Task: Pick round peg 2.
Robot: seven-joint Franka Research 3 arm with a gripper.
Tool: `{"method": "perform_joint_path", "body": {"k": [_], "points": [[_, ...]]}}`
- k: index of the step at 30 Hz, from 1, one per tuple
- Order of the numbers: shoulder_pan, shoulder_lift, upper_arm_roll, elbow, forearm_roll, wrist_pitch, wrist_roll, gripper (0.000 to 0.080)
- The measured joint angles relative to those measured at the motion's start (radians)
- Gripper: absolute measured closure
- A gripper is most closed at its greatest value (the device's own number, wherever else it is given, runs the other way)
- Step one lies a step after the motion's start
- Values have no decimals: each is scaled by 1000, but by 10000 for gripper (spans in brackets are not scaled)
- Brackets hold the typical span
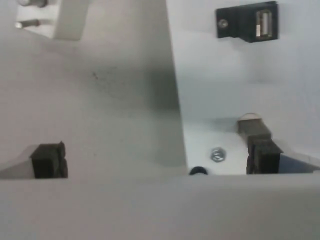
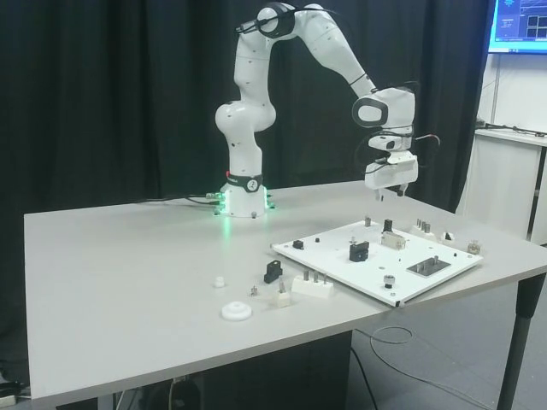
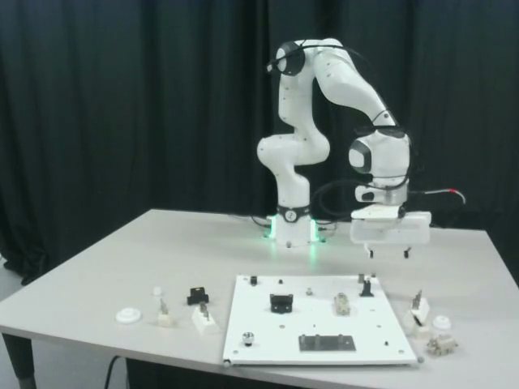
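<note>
The pincer [image 3: 388, 254] is held high with its fingers wide apart and nothing between them. Nothing has been picked yet. The round peg 2 cannot be told apart with certainty; small pegs are seen standing in a white holder block [image 2: 311, 287] on the grey table [image 2: 128, 256], well below and away from the pincer, beyond the white board [image 3: 268, 324]. The approach, descent and grasp are all left.

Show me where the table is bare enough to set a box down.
The widest bare stretch of the grey table lies between the arm's base, the white board and the table's far end. It gets crowded beside the board, around the white disc and white block.
</note>
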Motion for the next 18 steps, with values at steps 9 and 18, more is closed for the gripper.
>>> {"method": "perform_joint_path", "body": {"k": [9,18], "points": [[0,35,11,29,0,33,46,3],[-2,97,10,79,0,66,102,3]]}}
